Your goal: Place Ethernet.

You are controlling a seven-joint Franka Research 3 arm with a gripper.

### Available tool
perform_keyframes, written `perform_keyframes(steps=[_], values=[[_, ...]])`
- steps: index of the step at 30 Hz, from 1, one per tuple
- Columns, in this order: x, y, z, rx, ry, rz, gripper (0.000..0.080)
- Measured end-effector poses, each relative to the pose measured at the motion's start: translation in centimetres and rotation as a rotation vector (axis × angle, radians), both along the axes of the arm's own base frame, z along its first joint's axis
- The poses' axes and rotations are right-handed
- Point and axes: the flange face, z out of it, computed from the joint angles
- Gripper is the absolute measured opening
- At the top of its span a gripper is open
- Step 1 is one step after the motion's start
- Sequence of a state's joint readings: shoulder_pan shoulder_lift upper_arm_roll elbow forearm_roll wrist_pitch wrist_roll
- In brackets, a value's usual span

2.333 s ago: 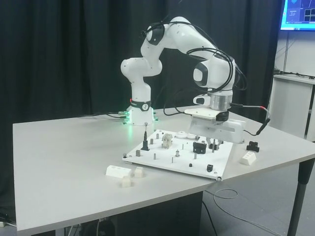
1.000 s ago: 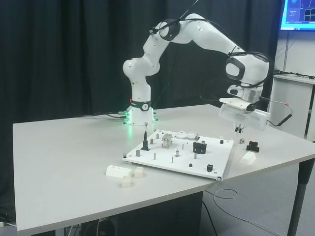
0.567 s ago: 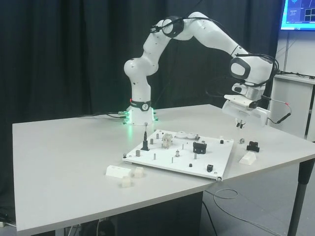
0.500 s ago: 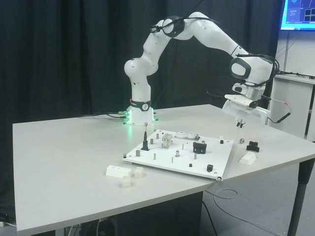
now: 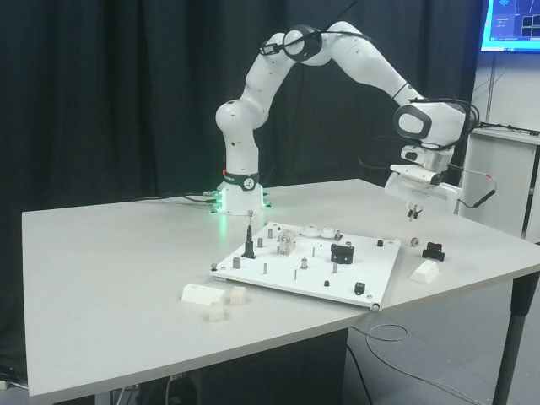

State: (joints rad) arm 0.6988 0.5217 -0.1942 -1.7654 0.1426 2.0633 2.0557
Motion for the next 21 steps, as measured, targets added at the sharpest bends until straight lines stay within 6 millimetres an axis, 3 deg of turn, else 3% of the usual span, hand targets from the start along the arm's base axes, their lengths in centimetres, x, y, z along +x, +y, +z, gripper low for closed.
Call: perform_keyframes(steps=[21], values=[[-4.4,3.1,-2.7,0.0,-0.025,0.052,0.0078]])
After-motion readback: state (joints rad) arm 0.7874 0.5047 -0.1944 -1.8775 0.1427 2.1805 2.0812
